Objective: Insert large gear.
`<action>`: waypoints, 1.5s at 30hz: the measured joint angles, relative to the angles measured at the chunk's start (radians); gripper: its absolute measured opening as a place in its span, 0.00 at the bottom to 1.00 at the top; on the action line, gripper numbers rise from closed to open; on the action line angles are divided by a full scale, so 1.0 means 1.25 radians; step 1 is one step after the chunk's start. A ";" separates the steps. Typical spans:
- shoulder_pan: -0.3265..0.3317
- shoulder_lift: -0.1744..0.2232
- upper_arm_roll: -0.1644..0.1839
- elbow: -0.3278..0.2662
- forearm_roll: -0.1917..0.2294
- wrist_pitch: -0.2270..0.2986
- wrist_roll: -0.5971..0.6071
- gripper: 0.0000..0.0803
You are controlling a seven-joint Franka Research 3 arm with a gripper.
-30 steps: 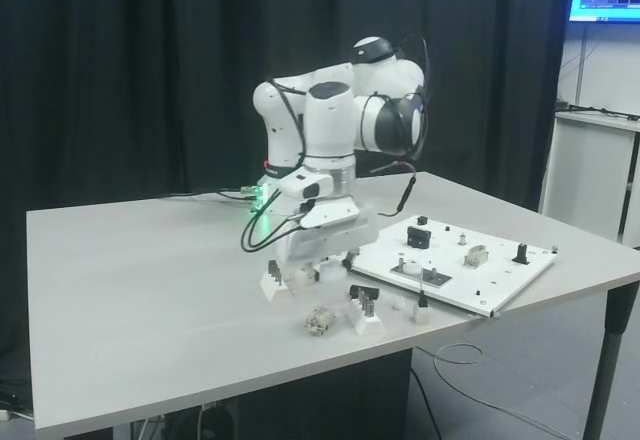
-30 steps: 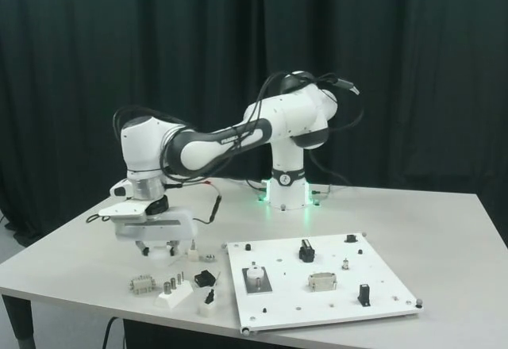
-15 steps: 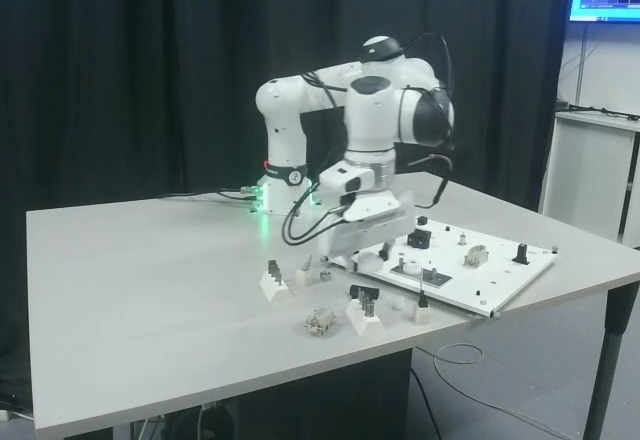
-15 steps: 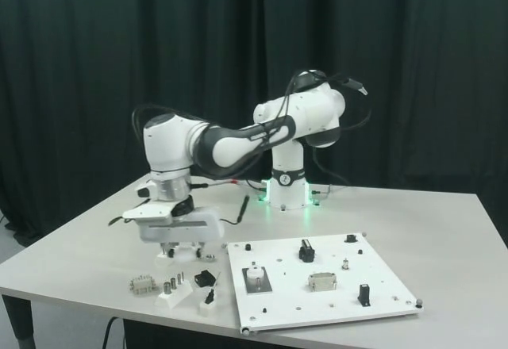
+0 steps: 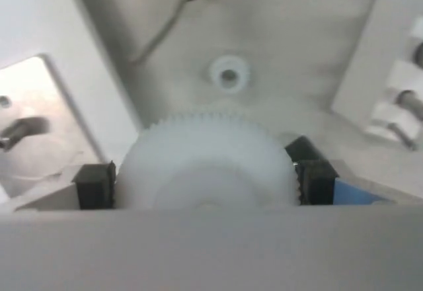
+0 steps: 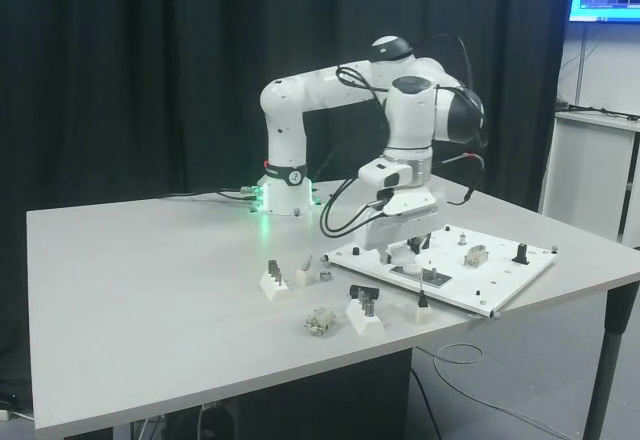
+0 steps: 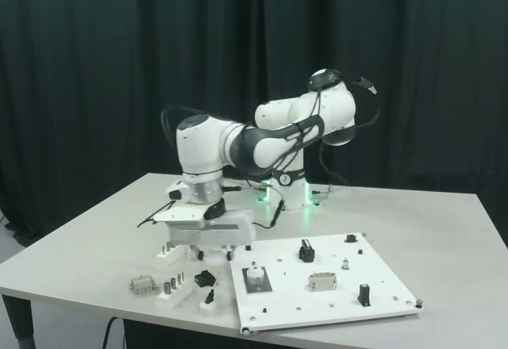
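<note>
The large white gear [image 5: 208, 155] with fine teeth sits between the two black pads [image 5: 96, 185] of my gripper [image 5: 205, 186], which is shut on it. In the room views my gripper [image 6: 398, 252] [image 7: 213, 251] hangs low at the edge of the white assembly board [image 6: 500, 272] [image 7: 333, 303] that faces the loose parts. The gear itself is hidden under the hand there. A grey metal plate [image 5: 30, 99] [image 7: 258, 283] on the board carries a small white gear [image 7: 254, 271] and a peg [image 5: 20, 129].
A small white ring-shaped part [image 5: 229, 74] lies on the table below the gripper. White part stands [image 6: 272, 280] [image 6: 365, 316] [image 7: 171, 252] and a grey connector [image 6: 319, 321] [image 7: 141, 285] sit beside the board. Black fittings [image 7: 305, 251] [image 7: 363, 293] stand on the board.
The arm has swung from the loose parts toward the board, carrying the gear. The gripper has stayed shut on it throughout.
</note>
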 joint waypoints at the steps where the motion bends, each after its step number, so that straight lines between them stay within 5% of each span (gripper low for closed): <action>1: 0.009 0.000 -0.001 -0.005 -0.001 0.002 0.007 0.74; 23: 0.163 -0.001 0.013 -0.110 -0.009 0.113 0.089 0.74; 45: 0.198 -0.008 0.046 -0.125 -0.006 0.152 0.141 0.74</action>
